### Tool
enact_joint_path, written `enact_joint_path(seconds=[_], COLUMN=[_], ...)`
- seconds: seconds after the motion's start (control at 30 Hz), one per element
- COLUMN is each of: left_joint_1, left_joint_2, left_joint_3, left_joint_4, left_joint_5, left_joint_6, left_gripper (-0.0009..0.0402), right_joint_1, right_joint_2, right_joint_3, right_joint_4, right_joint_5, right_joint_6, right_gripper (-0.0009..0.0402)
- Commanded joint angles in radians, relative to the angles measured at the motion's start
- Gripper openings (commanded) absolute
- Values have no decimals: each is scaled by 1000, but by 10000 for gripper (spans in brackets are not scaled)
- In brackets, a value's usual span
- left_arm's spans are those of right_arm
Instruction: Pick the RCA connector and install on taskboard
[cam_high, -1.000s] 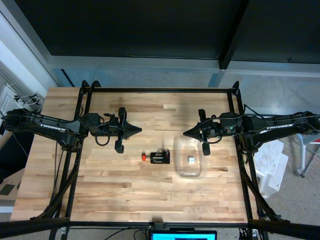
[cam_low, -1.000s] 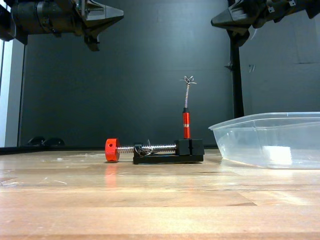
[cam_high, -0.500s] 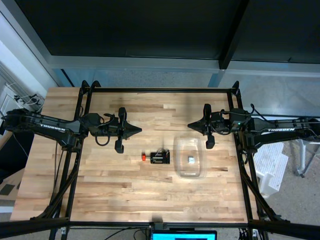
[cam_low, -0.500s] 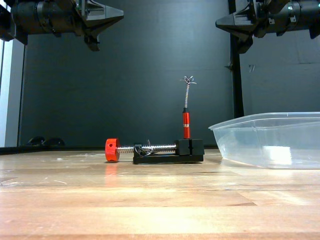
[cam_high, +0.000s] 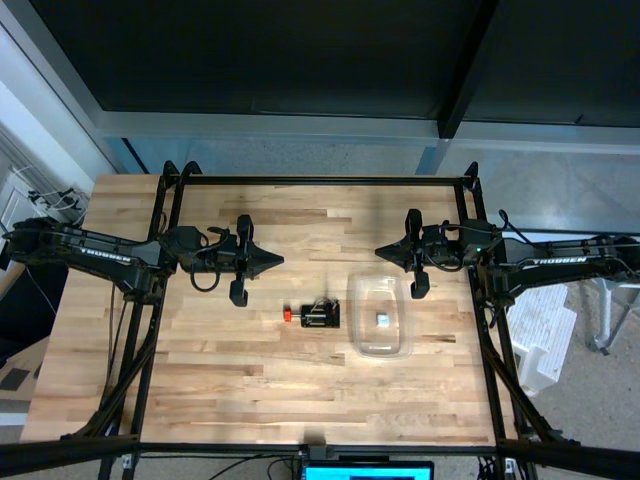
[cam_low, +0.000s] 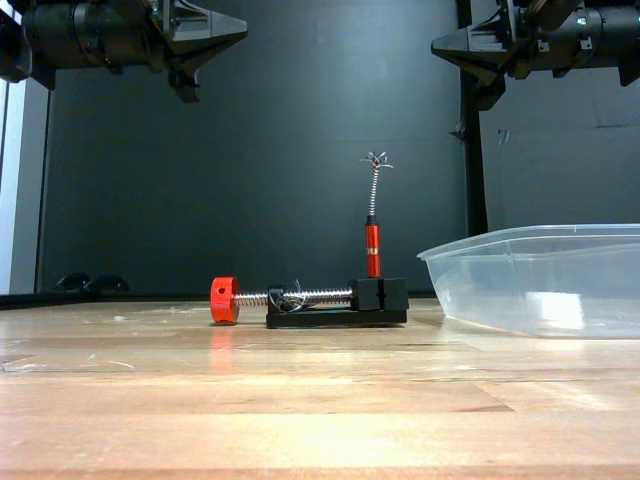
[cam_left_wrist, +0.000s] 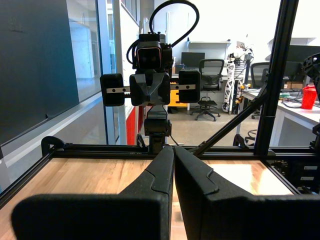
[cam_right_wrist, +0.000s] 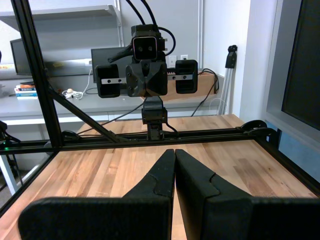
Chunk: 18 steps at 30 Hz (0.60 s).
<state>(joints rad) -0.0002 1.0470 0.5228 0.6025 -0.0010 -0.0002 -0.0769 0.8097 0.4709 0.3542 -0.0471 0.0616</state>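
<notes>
Taskboard (cam_high: 322, 317), blocky black, sits below closed left pincer (cam_high: 279, 261) and right pincer (cam_high: 378, 250)

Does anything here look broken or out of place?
Only the wire standing up from the taskboard: its top is frayed into a tuft. Left hand and right hand hang shut above the table, holding nothing.

Black taskboard (cam_high: 322, 317), red-orange knob (cam_high: 287, 315); black left claw (cam_high: 278, 261) and right claw (cam_high: 380, 250); blond table (cam_high: 250, 380)
</notes>
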Motion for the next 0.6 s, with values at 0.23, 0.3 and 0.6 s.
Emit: enact_joint_path(seconds=[0.23, 0.3, 0.6], left_joint_1=[0, 0, 0], left_joint_2=[0, 0, 0], left_joint_3=[0, 0, 0], left_joint_4=[0, 0, 0], left_joint_5=[0, 0, 0], left_joint_6=[0, 0, 0], left_gripper=[0, 0, 0], right_joint_1=[1, 1, 15], right_joint_2=[5, 5, 5], right_joint_3=[8, 8, 8], right_joint_4=[-8, -8, -6], right_joint_5=[32, 29, 19], right_joint_6=[0, 0, 0], right_gripper=[0, 0, 0])
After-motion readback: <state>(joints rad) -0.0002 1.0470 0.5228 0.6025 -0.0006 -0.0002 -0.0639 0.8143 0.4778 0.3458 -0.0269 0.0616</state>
